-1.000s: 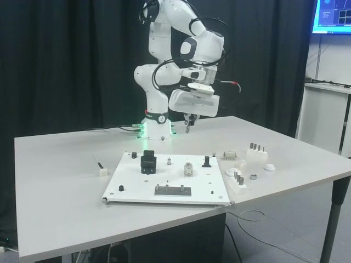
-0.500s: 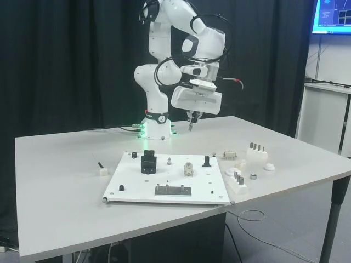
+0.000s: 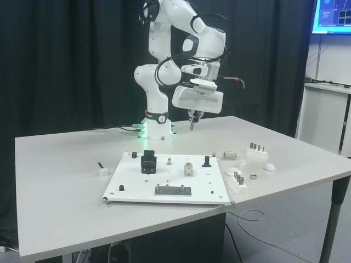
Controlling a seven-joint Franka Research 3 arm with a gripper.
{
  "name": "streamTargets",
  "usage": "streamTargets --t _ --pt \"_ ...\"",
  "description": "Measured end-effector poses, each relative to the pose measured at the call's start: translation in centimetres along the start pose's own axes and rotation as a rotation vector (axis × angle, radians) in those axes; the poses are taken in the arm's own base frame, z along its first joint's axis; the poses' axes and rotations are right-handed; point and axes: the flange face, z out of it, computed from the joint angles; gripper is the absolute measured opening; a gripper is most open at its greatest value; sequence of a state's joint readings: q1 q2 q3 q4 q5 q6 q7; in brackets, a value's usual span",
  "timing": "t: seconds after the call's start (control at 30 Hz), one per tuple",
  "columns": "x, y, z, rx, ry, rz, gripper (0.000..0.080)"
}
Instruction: Place Ethernet.
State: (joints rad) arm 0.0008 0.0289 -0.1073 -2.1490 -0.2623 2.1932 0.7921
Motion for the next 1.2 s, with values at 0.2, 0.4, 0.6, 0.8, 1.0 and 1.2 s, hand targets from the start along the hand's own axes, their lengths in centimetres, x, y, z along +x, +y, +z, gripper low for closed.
streamTargets --t 0.2,0.4,0.6,0.8,1.0,1.2 --pt "-0.4 -0.5 -0.1 0.01 -0.007 0.017 0.0065" --pt "-0.9 -1.0 -0.2 0.018 -0.017 0.039 0.0065" --pt "-1.8 -1.9 -0.1 0.024 -0.029 0.068 0.0065" --pt "-3.1 -3.2 0.0 0.033 -0.032 0.119 0.0065" --pt "-4.3 -4.6 0.0 0.039 -0.031 0.19 0.0065" --pt "-5.5 -6.1 0.0 0.044 -0.031 0.254 0.0065"
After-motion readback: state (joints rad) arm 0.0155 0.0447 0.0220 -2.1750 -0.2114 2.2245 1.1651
